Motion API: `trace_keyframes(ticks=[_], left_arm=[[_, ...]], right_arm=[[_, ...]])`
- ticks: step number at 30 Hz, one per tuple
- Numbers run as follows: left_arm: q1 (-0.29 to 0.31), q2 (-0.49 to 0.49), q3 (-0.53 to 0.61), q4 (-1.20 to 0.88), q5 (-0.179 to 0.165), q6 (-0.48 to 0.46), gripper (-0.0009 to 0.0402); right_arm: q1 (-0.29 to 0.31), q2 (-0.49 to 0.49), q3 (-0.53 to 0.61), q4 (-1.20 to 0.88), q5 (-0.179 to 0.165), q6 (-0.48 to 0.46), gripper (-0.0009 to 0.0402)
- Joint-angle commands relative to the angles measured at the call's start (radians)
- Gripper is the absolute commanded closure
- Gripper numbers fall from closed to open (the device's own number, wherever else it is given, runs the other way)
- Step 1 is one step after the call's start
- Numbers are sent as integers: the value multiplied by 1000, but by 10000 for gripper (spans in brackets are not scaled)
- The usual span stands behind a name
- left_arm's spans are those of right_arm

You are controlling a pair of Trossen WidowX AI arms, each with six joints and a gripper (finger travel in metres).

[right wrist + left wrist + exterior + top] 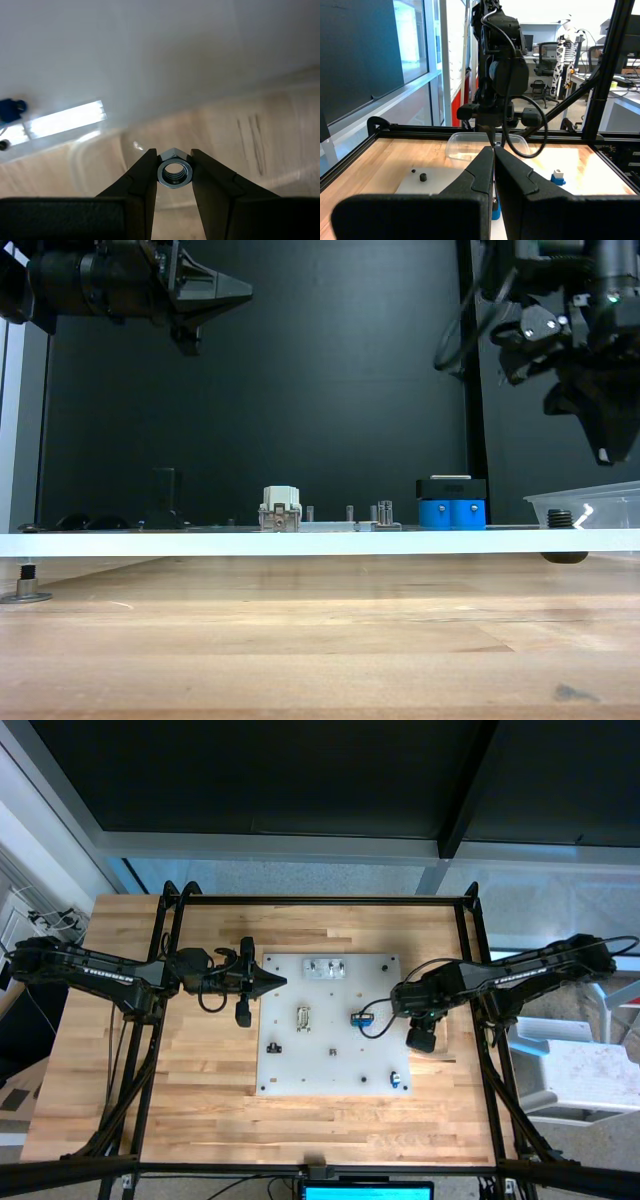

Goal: Unfasten the M12 fastener and place in the container

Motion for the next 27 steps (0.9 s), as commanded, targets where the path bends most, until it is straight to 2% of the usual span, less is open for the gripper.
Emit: trace_keyframes(ticks=[1,8,13,16,18,27], left_arm=[[0,0,0,0,0,0,393],[0,0,0,0,0,0,393],[0,0,0,0,0,0,393],[0,0,0,0,0,0,393],[0,0,0,0,0,0,393],[0,0,0,0,0,0,393]], right_arm=[[-13,-46,-43,1,0,1,387],[-49,-116,-111,0,0,1,387],[-56,-120,-127,1,3,2,387],[-56,-119,-126,2,53,19,386],[-56,-119,-126,2,71,50,384],[-55,-119,-126,0,70,51,324]])
